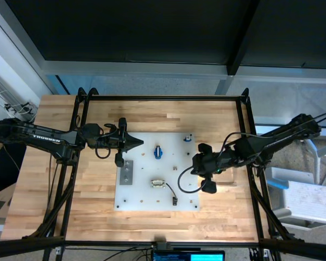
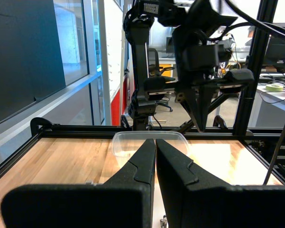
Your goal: Remove the USB connector from the USB hub and place in the container
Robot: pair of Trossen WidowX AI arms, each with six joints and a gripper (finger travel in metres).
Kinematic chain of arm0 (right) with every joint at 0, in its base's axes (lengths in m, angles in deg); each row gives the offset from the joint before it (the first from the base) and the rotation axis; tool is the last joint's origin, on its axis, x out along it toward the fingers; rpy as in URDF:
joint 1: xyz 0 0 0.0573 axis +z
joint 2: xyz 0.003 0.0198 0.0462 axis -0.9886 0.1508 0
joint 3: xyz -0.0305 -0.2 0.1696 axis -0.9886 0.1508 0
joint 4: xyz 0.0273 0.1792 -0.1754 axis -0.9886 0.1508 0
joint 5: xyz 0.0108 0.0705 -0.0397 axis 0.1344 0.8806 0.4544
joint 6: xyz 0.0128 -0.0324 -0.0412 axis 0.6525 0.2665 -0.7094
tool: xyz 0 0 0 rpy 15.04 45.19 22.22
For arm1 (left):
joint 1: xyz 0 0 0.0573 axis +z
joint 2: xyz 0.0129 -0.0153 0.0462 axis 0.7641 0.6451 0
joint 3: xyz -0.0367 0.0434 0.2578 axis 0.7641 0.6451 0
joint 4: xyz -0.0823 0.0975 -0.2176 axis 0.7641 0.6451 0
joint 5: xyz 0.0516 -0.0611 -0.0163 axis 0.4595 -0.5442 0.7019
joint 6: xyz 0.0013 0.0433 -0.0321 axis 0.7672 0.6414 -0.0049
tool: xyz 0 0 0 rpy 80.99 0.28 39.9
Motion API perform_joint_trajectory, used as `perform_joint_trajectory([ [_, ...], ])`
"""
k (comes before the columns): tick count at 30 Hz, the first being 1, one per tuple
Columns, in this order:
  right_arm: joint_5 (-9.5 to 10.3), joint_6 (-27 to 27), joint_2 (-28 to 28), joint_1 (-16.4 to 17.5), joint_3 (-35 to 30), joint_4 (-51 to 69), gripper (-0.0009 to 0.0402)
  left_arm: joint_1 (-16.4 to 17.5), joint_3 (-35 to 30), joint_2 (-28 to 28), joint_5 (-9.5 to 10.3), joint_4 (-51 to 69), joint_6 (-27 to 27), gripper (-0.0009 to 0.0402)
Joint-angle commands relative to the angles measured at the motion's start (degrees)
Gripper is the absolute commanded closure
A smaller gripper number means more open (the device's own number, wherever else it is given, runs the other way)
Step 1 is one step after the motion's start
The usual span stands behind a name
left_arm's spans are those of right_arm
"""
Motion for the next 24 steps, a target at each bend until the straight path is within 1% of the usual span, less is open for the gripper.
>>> perform_joint_trajectory([
  [1,-0.02,1.53,2.54,2.4,-2.51,1.11,0.0393,0.0,-0.02,0.02,0.0,0.0,0.0,0.0392],
  [5,-0.11,3.52,5.44,4.42,-4.61,1.25,0.0384,0.0,-0.02,0.02,0.0,0.0,0.0,0.0392],
  [7,-0.72,4.85,6.84,5.16,-5.55,1.4,0.0373,0.0,-0.02,0.02,0.0,0.0,0.0,0.0392],
  [9,-2.78,5.99,8.2,6.1,-6.49,1.66,0.0358,0.0,-0.02,0.02,0.0,0.0,0.0,0.0392],
  [12,-4.35,7.28,10.08,7.34,-7.67,1.77,0.0333,0.02,-0.02,0.02,0.0,-0.02,0.0,0.0392],
  [18,-4.42,9.7,13.4,8.61,-9.77,1.81,0.0287,0.0,-0.02,0.02,-0.02,-0.02,0.0,0.0392],
  [24,-4.52,11.21,16.55,9.55,-12.02,1.81,0.0263,0.0,-0.02,0.02,0.0,-0.02,0.0,0.0392],
])
